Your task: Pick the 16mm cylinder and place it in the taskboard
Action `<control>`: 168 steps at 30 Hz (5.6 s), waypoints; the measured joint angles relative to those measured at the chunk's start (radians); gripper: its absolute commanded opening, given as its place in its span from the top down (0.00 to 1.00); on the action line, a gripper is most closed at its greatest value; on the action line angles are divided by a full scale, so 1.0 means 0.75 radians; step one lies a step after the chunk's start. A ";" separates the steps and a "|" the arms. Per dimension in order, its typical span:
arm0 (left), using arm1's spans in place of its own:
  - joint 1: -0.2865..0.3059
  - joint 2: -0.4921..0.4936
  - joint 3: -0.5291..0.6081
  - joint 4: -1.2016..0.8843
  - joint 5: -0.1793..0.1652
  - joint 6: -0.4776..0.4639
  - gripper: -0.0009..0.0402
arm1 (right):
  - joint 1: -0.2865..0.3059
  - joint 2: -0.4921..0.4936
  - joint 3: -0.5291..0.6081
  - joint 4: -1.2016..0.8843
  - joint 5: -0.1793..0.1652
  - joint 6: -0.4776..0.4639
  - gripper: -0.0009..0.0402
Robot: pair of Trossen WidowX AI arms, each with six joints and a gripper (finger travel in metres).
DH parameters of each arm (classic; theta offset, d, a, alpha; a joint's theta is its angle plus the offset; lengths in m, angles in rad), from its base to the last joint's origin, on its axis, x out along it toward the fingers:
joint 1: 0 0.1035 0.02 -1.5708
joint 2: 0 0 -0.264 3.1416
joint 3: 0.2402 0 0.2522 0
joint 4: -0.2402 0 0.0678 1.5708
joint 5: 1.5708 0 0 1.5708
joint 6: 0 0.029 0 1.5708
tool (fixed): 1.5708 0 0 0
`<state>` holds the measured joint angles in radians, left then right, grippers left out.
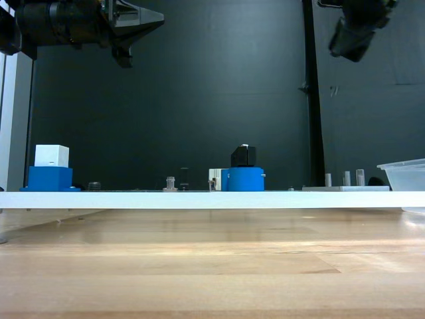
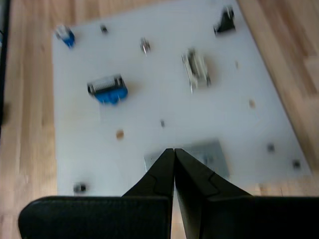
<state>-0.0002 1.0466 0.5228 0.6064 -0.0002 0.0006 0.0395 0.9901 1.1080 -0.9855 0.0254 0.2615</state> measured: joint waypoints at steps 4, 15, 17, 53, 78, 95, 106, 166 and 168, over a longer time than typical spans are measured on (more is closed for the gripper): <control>0.000 0.000 0.000 0.001 -0.001 0.000 0.98 | 0.003 -0.001 0.005 -0.158 0.000 0.042 0.98; 0.000 0.000 0.000 0.000 -0.001 0.000 0.98 | 0.024 -0.001 0.005 -0.507 -0.031 0.274 0.98; 0.000 0.000 0.000 0.000 -0.001 0.000 0.98 | 0.027 -0.001 0.005 -0.545 -0.036 0.313 0.98; 0.000 0.000 -0.001 0.001 0.000 0.000 0.98 | 0.285 -0.001 -0.272 -0.519 -0.079 0.690 0.63; 0.000 0.000 -0.001 0.001 0.000 0.000 0.98 | 0.305 0.052 -0.496 -0.298 -0.095 0.761 0.57; 0.000 0.000 0.000 0.001 0.000 0.000 0.98 | 0.316 0.114 -0.581 -0.175 -0.059 0.811 0.57; 0.000 0.001 0.000 0.001 0.000 0.000 0.98 | 0.334 0.132 -0.645 -0.084 -0.071 0.817 0.57; 0.000 0.001 0.000 0.001 0.000 0.000 0.98 | 0.352 0.133 -0.694 -0.004 -0.073 0.791 0.91; 0.000 0.001 0.000 0.001 0.000 0.000 0.98 | 0.352 0.132 -0.682 -0.018 -0.073 0.791 0.91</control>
<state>-0.0002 1.0470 0.5228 0.6067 -0.0002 0.0006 0.3038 1.0893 0.5964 -0.9993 -0.0296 0.8551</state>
